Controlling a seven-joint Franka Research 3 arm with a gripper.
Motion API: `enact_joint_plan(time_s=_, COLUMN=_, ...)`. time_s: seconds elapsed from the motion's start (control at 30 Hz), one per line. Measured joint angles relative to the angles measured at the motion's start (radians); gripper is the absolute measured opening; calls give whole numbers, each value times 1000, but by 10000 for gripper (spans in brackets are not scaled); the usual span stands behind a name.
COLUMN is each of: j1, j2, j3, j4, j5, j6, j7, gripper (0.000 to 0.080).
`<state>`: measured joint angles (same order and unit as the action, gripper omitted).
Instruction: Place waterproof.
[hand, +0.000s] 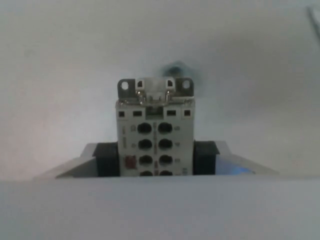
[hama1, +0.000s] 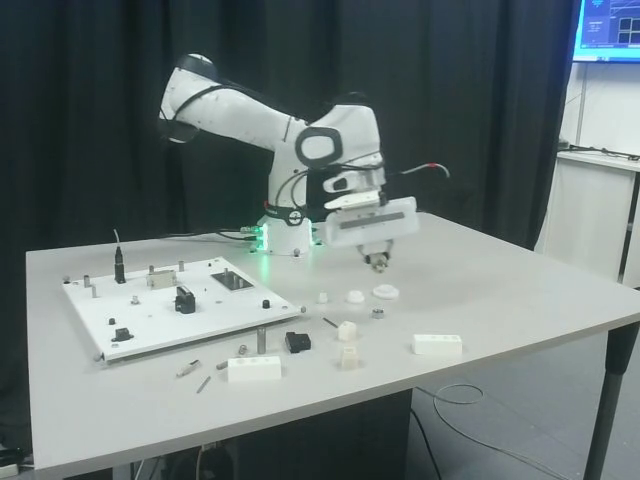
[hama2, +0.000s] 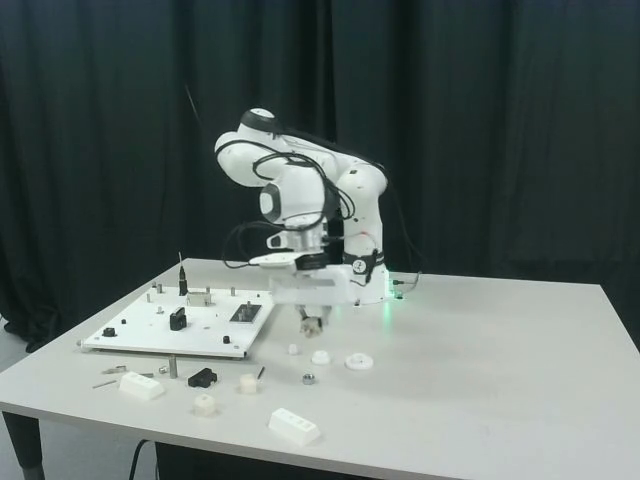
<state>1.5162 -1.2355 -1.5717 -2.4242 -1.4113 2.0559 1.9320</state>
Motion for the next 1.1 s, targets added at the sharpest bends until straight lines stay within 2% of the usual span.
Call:
enact_joint_plan(time_s=0.2, j1=124, j2=11, j3=-48, j4=68, j5=-24, j6=1, j7=44, gripper=309)
enact_joint_plan(time_s=0.57, j1=311, j2=33, j3=-136, j4=195, j5=-36, j6=-3, j7=51, gripper=309)
enact_joint_plan(time_s=0.8, j1=378, j2=36, j3=-162, j4=238, j5=-50, j6=-26, j7=50, gripper=309)
enact_joint_plan(time_s=1.1, j1=420, j2=36, j3=-185, j4=258, j5=-76, j6=-41, j7=50, gripper=309)
